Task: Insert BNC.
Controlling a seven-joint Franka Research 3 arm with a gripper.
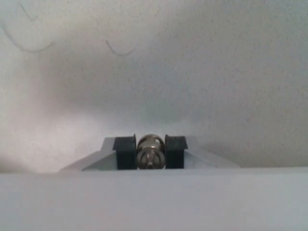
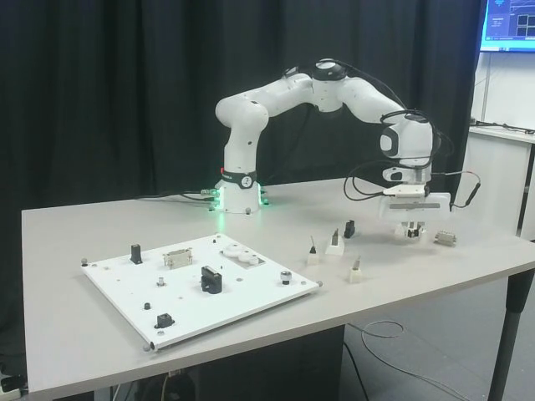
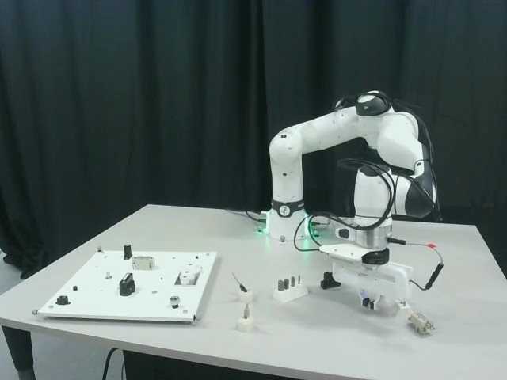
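Observation:
In the wrist view a metal BNC connector sits between two black finger pads, and my gripper is shut on it. The grey table fills the view beyond it. The room views show the gripper low over the table's right part, pointing down, with the connector itself hidden by the hand. The white task board, which carries several black and metal sockets, lies far off at the other end of the table.
Between gripper and board stand small white holders, two single stands and a black part. A metal connector lies beside the gripper near the table edge. Cables hang off the wrist.

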